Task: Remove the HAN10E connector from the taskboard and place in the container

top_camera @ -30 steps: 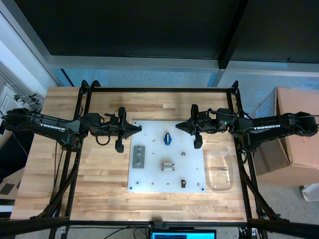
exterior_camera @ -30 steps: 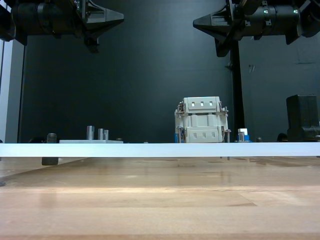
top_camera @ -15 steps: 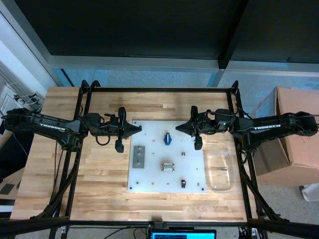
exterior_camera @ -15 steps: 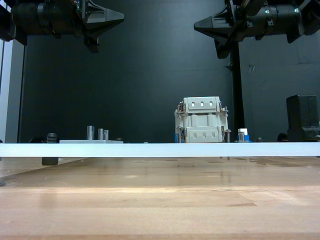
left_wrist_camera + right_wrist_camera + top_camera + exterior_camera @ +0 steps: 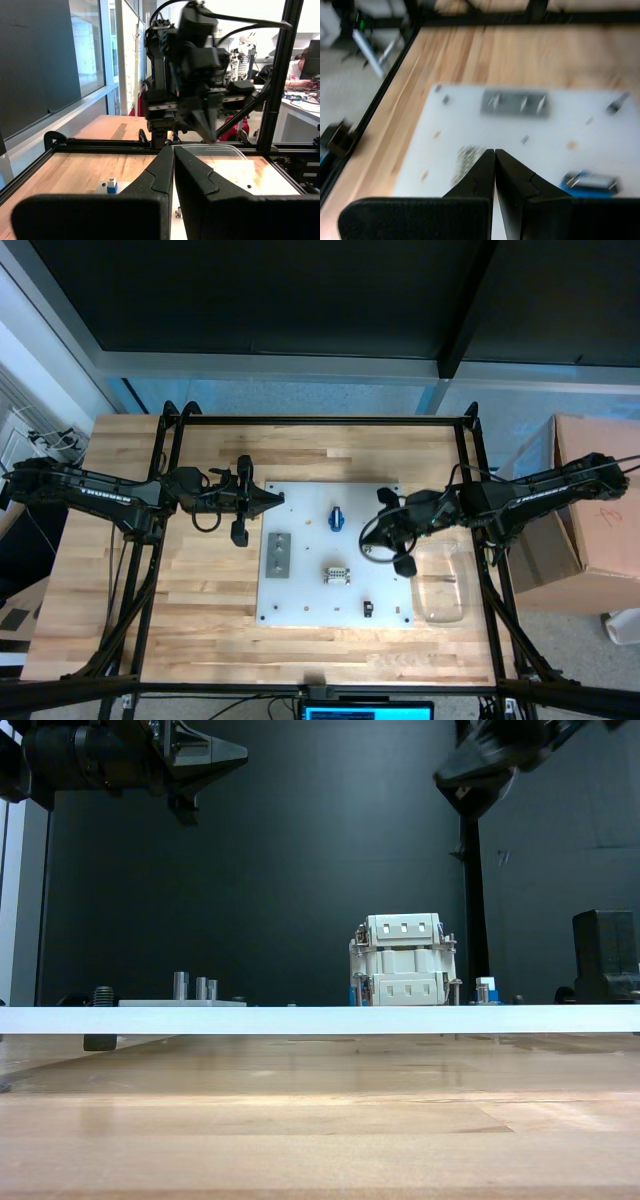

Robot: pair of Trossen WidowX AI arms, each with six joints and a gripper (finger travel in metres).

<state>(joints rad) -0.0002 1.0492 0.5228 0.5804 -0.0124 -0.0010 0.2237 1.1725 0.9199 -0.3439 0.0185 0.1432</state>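
Nearest the camera in the high view is the bare wood of the worktop (image 5: 200, 640), and on it the white taskboard (image 5: 300, 605) fills the middle of the frame. The HAN10E connector (image 5: 338, 575) stands upright in its seat, a little below the board's centre. No pincer touches it, and the low view shows it sitting square on the board, so it reads as fully in. The clear container (image 5: 440, 585) lies just beside the board's right edge, at centre right of the frame. Probably it is set there so that the carry from the seat is short.

Farther back, the right pincer (image 5: 495, 151) hovers above the board's right half, right of centre in the high view and high at the upper right in the low view. Its fingers are pressed together on nothing. It is nearer to the connector and the container than the other arm, so it looks the likelier one to make the pull. It would have to spread first.

Beyond it are the grey plate (image 5: 278, 553) and the blue part (image 5: 336, 518). The left pincer (image 5: 281, 498) is also pressed together and empty. It is poised high over the board's far left corner, apparently out of the way.
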